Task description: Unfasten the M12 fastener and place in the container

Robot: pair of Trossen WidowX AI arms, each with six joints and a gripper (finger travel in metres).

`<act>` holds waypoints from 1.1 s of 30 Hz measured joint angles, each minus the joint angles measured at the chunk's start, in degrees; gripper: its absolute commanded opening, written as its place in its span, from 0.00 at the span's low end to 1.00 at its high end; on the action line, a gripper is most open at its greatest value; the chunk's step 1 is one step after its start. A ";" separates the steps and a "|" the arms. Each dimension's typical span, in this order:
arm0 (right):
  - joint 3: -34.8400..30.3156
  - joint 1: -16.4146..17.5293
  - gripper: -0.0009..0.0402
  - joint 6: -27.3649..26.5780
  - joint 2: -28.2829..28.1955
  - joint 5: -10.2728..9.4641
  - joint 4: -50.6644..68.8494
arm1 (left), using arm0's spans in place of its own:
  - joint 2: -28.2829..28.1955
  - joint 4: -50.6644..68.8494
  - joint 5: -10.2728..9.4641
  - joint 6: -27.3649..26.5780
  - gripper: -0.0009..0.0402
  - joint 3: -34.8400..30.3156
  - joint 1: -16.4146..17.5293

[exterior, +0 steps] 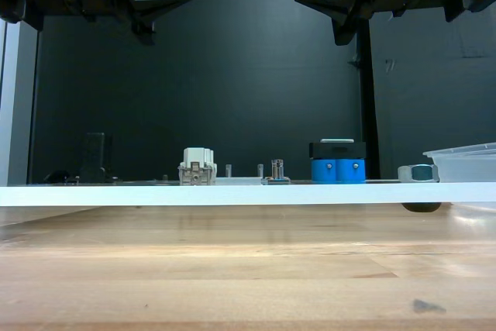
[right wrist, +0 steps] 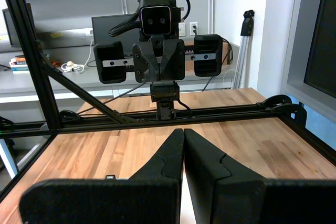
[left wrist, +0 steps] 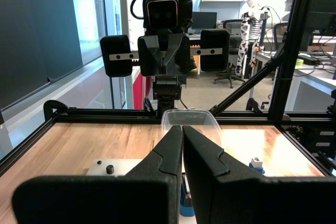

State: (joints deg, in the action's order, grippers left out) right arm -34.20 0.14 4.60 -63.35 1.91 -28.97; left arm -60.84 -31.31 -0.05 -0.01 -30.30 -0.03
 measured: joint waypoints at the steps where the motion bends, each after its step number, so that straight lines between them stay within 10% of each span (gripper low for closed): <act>1: 0.02 0.00 0.02 0.00 0.00 0.02 0.02 | -0.02 0.00 0.00 -0.02 0.02 -0.02 0.02; 18: -0.04 0.00 0.02 -0.09 0.00 0.00 0.28 | -0.02 0.00 0.02 -0.02 0.02 -0.02 0.02; 33: -24.65 6.08 0.02 9.81 -10.25 3.02 47.69 | -0.02 0.00 0.02 -0.02 0.02 -0.02 0.02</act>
State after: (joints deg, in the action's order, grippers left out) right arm -58.85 6.22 14.41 -73.60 4.93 18.72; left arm -60.86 -31.31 -0.03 -0.03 -30.33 -0.01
